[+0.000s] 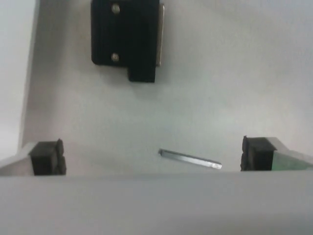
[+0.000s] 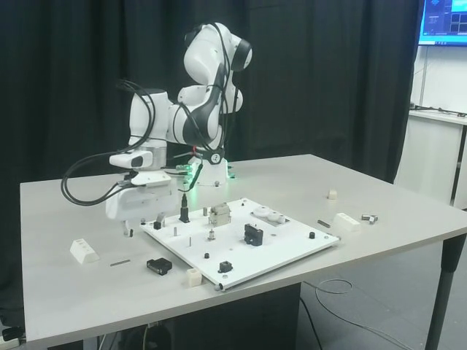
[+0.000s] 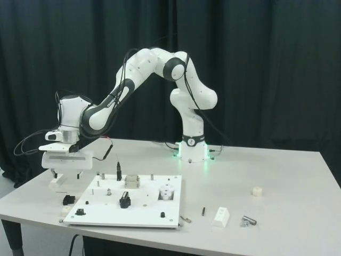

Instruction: Remove round peg 1.

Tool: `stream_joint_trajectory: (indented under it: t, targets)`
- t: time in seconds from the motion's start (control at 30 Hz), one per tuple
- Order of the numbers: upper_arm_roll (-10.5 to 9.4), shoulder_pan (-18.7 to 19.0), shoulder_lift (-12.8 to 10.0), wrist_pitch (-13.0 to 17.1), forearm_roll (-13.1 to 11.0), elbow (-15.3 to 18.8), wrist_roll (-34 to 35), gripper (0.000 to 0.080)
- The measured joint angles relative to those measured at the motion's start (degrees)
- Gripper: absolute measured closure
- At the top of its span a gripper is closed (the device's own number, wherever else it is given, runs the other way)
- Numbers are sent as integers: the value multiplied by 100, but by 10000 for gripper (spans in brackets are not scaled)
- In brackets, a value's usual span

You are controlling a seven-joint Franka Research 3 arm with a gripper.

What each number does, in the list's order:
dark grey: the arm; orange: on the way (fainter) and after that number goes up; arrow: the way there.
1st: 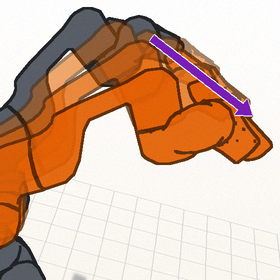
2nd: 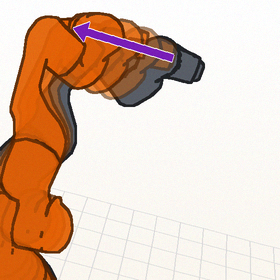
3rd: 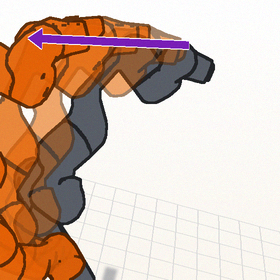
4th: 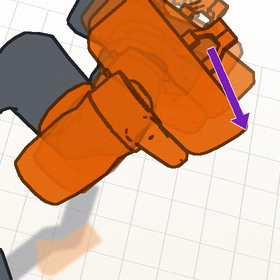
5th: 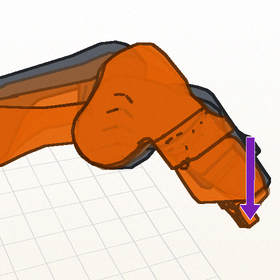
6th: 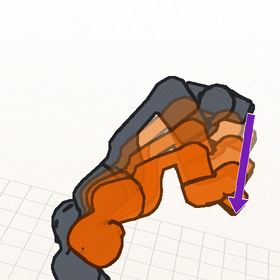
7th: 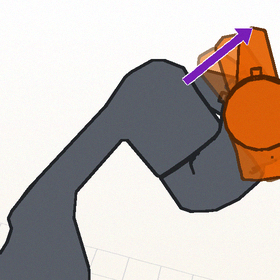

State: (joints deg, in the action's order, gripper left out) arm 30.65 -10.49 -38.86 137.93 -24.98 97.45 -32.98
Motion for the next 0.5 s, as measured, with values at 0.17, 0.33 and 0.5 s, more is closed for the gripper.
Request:
stream_joint_trajectory:
  t: [0.17,0.33,0.5]
  targets:
    - [-10,18,5,-169,-102,-132,51,3]
    - [-24,89,21,-380,-217,-230,89,3]
    - [-32,233,52,-533,-244,-256,177,3]
